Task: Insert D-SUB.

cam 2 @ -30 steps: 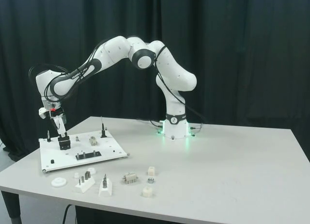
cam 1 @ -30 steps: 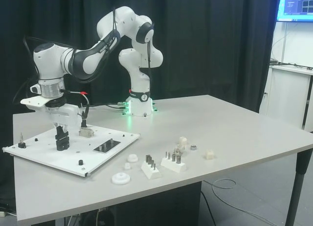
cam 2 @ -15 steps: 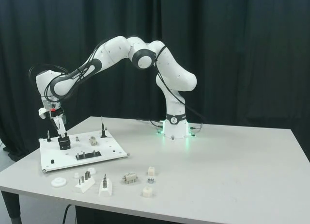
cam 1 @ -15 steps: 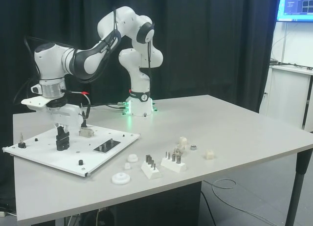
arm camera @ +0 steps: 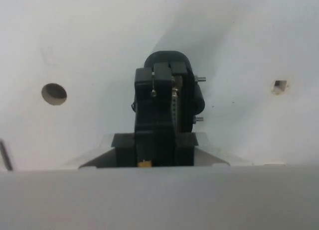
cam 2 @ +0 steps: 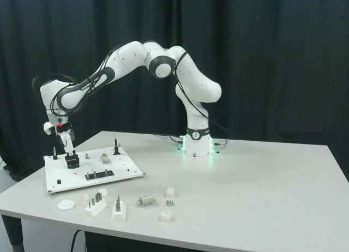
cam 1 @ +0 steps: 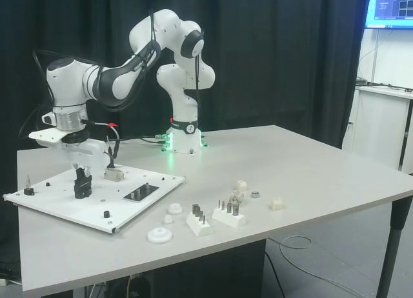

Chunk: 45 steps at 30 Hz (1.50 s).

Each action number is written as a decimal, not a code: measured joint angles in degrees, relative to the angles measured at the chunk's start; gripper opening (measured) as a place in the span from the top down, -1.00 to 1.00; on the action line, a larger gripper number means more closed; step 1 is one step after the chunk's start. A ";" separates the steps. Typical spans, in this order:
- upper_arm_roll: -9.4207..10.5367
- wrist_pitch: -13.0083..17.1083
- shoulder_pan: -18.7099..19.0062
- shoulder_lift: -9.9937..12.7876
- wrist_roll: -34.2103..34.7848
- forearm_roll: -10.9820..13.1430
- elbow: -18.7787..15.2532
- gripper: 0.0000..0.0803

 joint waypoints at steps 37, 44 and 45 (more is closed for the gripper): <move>-0.96 -1.33 0.39 -0.67 1.80 -0.15 0.28 0.62; -1.01 -1.47 0.39 -0.72 1.80 -0.16 0.28 0.62; -1.01 -1.47 0.39 -0.72 1.80 -0.16 0.27 0.62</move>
